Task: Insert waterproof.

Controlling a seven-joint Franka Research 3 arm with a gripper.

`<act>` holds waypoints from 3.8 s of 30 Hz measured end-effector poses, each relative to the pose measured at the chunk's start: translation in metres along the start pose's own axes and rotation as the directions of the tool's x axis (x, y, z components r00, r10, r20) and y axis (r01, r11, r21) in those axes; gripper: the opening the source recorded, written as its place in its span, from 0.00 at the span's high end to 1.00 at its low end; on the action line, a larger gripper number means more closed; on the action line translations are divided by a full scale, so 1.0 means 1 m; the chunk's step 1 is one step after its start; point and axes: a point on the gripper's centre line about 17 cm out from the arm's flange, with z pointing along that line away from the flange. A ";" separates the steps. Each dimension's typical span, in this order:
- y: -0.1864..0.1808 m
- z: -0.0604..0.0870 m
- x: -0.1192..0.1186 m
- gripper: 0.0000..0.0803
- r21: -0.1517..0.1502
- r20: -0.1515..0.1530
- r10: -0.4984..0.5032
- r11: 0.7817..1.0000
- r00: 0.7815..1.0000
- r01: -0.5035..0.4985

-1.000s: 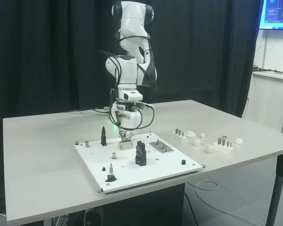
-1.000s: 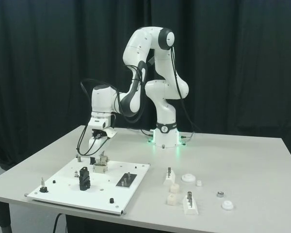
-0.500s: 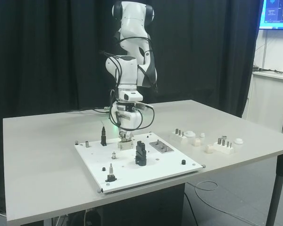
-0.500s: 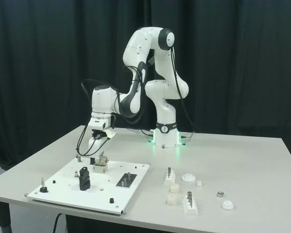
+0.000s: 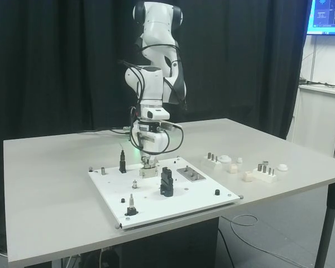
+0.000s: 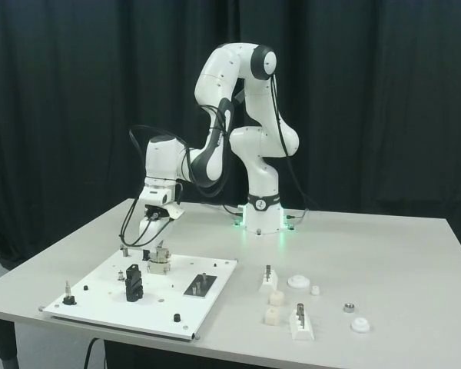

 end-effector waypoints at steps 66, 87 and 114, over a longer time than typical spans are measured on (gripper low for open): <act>0.003 0.003 -0.003 0.60 0.041 0.005 -0.020 0.999 1.000 0.020; 0.006 0.003 -0.008 0.60 0.065 0.015 -0.040 0.997 0.999 0.039; 0.003 0.003 -0.011 0.60 0.088 0.011 -0.011 0.996 1.000 0.010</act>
